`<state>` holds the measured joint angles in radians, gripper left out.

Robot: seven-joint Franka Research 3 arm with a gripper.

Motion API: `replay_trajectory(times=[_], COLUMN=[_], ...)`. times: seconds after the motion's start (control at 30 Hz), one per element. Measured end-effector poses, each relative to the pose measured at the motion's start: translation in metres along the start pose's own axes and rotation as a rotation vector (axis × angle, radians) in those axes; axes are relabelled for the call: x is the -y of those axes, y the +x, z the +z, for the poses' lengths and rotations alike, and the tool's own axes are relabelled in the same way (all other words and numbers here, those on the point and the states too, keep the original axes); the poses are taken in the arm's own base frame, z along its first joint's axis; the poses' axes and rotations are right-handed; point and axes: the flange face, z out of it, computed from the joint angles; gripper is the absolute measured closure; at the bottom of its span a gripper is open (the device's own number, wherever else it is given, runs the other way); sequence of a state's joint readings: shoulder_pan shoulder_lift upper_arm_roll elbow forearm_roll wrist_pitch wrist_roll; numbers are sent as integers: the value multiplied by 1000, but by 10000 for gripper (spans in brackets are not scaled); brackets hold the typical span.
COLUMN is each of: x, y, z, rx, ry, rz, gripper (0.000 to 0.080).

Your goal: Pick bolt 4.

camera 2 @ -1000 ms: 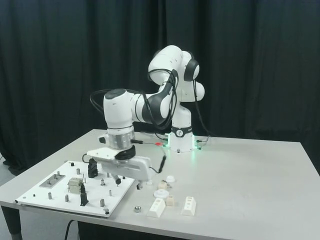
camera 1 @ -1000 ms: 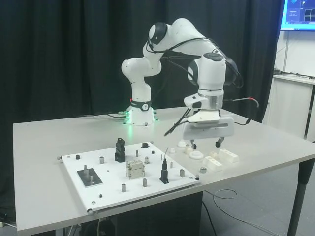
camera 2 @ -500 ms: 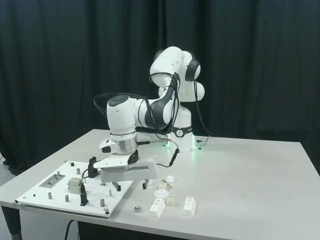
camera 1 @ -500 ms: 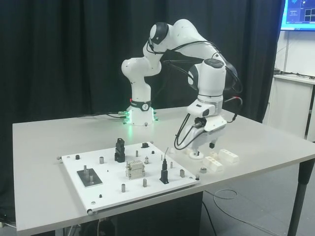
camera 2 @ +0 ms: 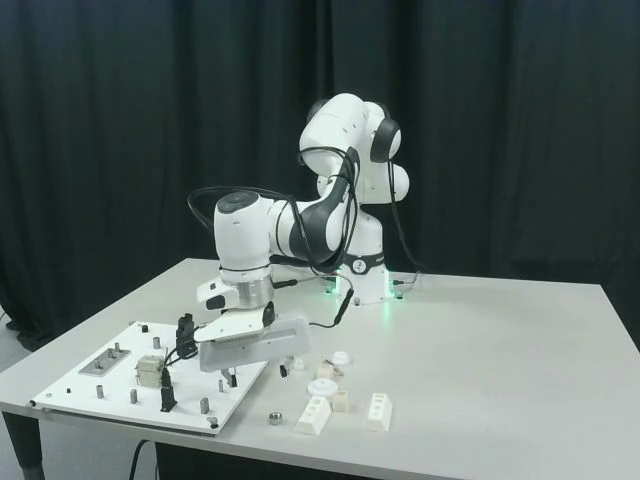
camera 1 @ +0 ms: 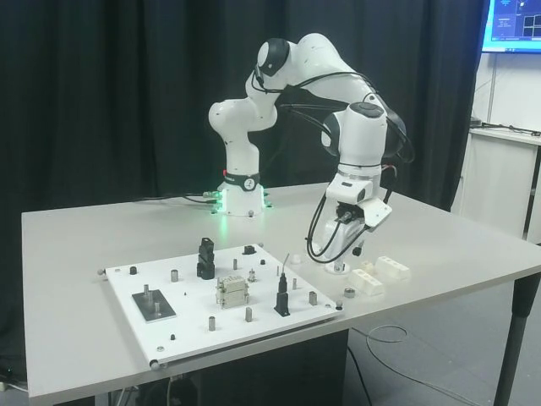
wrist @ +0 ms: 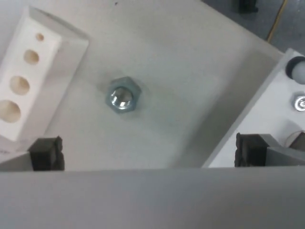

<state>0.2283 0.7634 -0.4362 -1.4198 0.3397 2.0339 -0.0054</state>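
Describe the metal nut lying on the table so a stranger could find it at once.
Start at the white board at the front of the grey table. Just off its corner nearest the white blocks, the nut lies flat on bare tabletop, beside a white block with a row of holes. It is the only loose six-sided metal piece there, under the gripper.

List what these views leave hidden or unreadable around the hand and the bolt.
- Wrist view: the hand has open fingers, but its own grey body cuts off the table nearest the camera.
- Wrist view: the white board runs past the edge, so only a corner shows.
- Second room view: the hex bolt is too small to read any number.
- First room view: the fingertips hide behind the wrist and cables.
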Motion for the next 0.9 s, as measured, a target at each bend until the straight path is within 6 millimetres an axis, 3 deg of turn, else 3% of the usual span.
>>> replay_trajectory(times=[0.47, 0.9], x=[-8, -1], y=[-3, -8], z=[15, 37], rx=[-20, -65], ry=[-6, -20], rz=[15, -30], gripper=[3, 3])
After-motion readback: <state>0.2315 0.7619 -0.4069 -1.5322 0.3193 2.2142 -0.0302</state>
